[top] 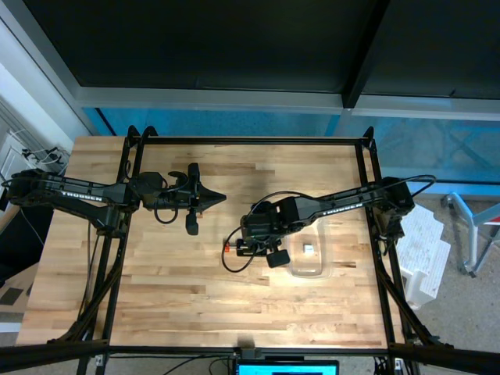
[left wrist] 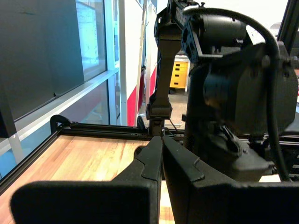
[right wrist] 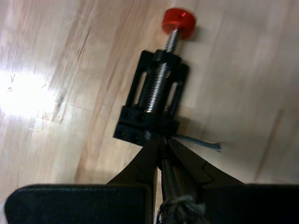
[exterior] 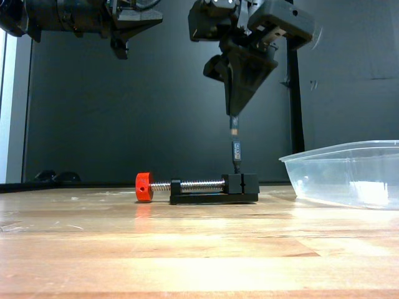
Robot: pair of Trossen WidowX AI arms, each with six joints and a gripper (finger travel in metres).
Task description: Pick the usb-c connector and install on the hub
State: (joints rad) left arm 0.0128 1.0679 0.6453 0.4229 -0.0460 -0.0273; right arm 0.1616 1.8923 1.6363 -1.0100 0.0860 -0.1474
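Right gripper [exterior: 234, 116] above hub [exterior: 212, 187], fingers clenched on upright usb-c connector [exterior: 236, 150], lower end at hub's block. Left gripper [top: 219, 198] hangs apart, fingers pressed together.

The high camera looks down from above the table's [top: 195, 305] 6 o'clock edge toward 12. The low one lies there, looking flat. Each wrist camera looks along its gripper: the left gripper [left wrist: 162, 137] toward 3 o'clock, the right gripper [right wrist: 163, 140] straight down, close. All but the left one show the hub [exterior: 215, 185].
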